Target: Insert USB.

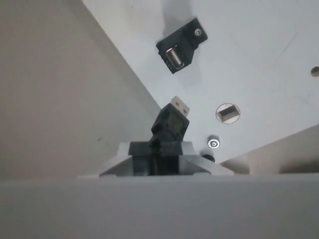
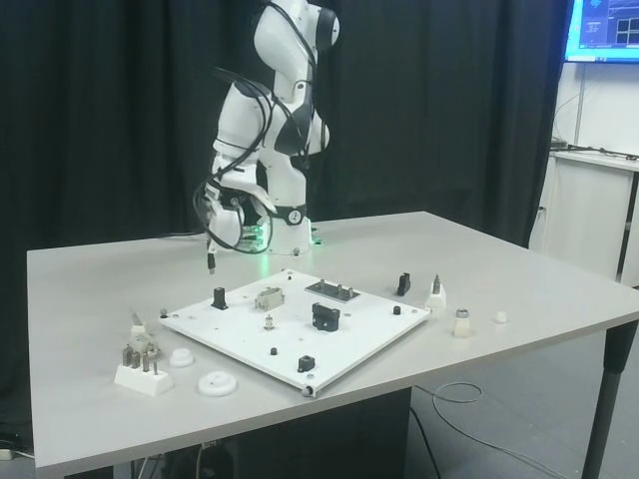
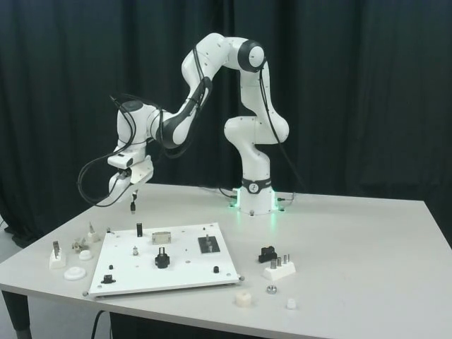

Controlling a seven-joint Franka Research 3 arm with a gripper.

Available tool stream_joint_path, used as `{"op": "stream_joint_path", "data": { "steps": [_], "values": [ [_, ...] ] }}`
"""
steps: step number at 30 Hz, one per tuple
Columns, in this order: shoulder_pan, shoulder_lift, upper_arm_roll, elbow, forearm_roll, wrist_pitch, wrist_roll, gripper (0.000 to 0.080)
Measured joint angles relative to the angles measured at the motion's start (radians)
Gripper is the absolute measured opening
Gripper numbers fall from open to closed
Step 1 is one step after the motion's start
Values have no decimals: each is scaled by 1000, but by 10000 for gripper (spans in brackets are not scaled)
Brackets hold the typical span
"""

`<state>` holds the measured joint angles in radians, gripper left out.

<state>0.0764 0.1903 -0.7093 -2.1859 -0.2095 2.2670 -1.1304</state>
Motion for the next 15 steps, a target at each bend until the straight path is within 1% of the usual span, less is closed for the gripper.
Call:
{"op": "stream_joint_path", "data": {
  "steps": [5, 15],
  "values": [
    [0, 4, 8, -1, -20, -3, 2, 28],
    [0, 8, 12, -1, -46, -14, 33, 28]
  ]
}}
